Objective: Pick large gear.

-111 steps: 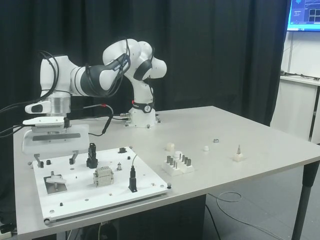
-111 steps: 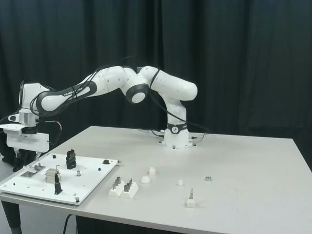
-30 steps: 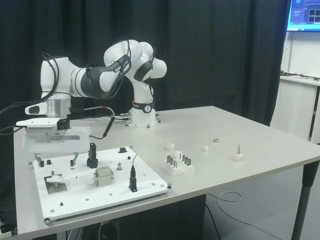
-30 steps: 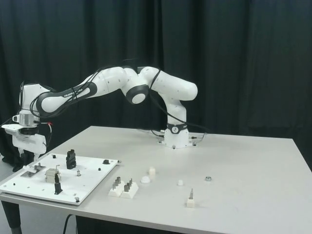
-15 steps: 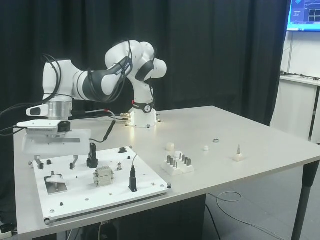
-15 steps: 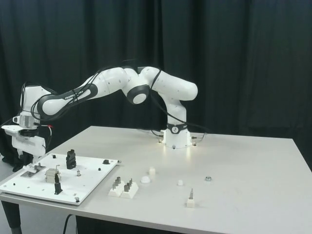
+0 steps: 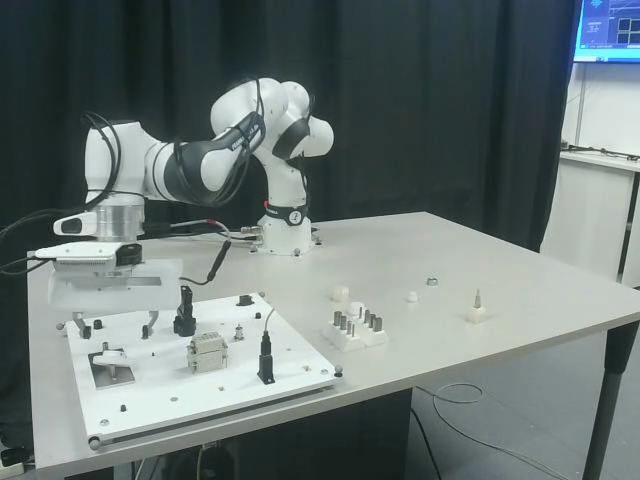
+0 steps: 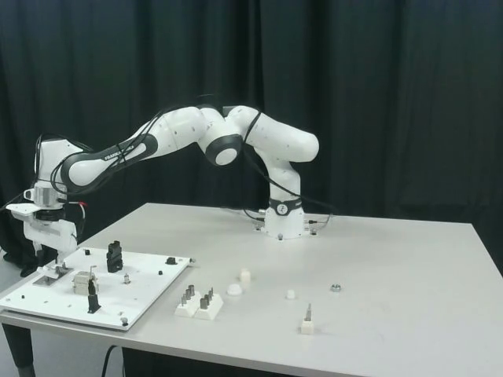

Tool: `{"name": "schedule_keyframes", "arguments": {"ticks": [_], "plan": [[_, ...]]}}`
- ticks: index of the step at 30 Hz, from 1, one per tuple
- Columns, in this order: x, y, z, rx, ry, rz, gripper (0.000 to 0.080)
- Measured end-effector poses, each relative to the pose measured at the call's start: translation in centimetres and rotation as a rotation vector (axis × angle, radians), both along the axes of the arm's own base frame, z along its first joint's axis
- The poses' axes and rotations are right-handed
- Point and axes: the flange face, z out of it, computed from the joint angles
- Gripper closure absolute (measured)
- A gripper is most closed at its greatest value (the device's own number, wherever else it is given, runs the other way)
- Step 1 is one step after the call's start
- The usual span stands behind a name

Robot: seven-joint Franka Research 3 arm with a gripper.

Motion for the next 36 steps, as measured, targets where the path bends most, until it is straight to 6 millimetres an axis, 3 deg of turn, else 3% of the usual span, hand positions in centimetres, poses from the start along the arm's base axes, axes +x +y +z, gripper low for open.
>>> {"name": "schedule_keyframes", "arguments": {"ticks": [18, 36], "plan": [[-2.7, 1.0, 0.8, 0.025, 0.000, 0.019, 0.0003], [-1.9, 1.9, -0.6, -0.143, -0.100, 0.042, 0.0003]]}}
